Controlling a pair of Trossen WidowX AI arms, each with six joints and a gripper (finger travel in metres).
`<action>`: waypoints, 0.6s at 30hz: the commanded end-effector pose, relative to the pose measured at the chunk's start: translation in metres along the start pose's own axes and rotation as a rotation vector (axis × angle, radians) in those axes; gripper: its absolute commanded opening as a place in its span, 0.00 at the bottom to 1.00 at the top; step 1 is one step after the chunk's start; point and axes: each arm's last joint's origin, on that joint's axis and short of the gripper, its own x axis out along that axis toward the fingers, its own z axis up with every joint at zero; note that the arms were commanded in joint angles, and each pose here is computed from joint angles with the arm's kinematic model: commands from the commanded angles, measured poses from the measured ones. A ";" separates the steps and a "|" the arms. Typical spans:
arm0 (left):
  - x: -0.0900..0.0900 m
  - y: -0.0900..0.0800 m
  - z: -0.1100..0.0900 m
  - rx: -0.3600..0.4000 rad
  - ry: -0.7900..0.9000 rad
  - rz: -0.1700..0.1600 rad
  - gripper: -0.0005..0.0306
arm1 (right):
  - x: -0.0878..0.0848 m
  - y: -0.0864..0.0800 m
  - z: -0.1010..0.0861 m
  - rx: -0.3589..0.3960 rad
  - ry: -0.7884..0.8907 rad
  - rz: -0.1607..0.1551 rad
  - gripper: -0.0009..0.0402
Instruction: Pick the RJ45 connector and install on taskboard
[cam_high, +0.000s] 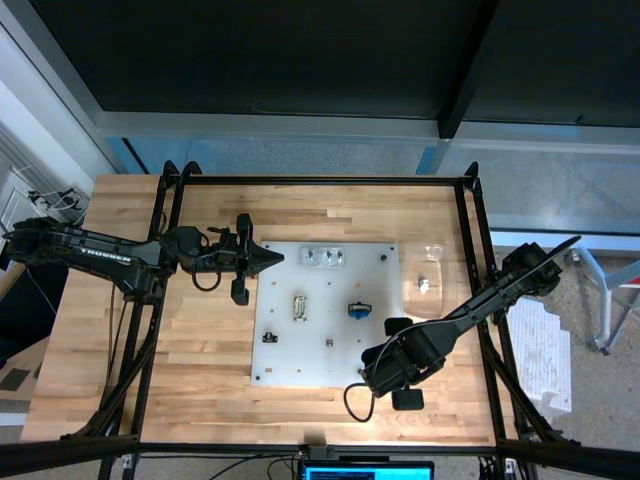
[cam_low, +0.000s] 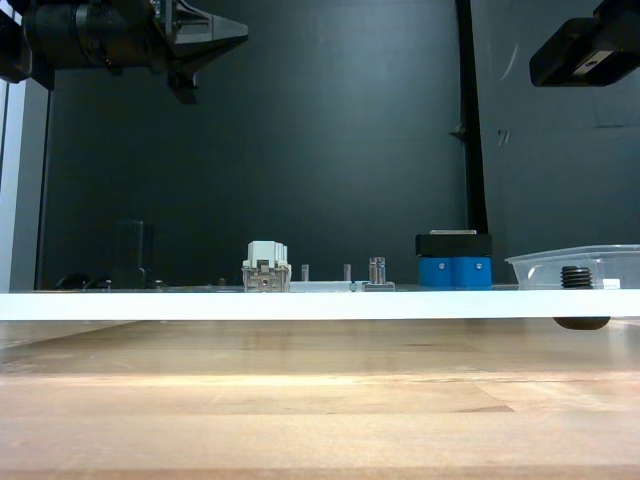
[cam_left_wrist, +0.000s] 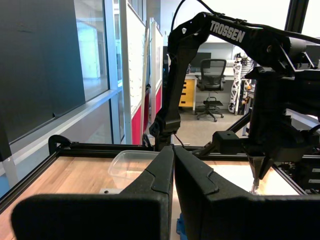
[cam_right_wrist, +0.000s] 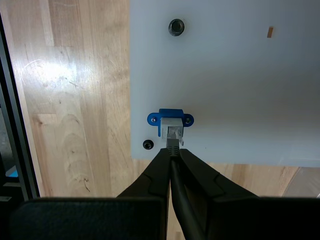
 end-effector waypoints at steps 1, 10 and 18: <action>0.000 0.000 0.000 0.000 0.000 0.000 0.02 | 0.000 0.001 0.000 0.000 -0.005 0.003 0.02; 0.000 0.000 0.000 0.000 0.000 0.000 0.02 | 0.002 0.002 0.001 -0.003 -0.015 0.008 0.02; 0.000 0.000 0.000 0.000 0.001 0.000 0.02 | 0.004 0.001 0.000 -0.004 -0.012 0.007 0.02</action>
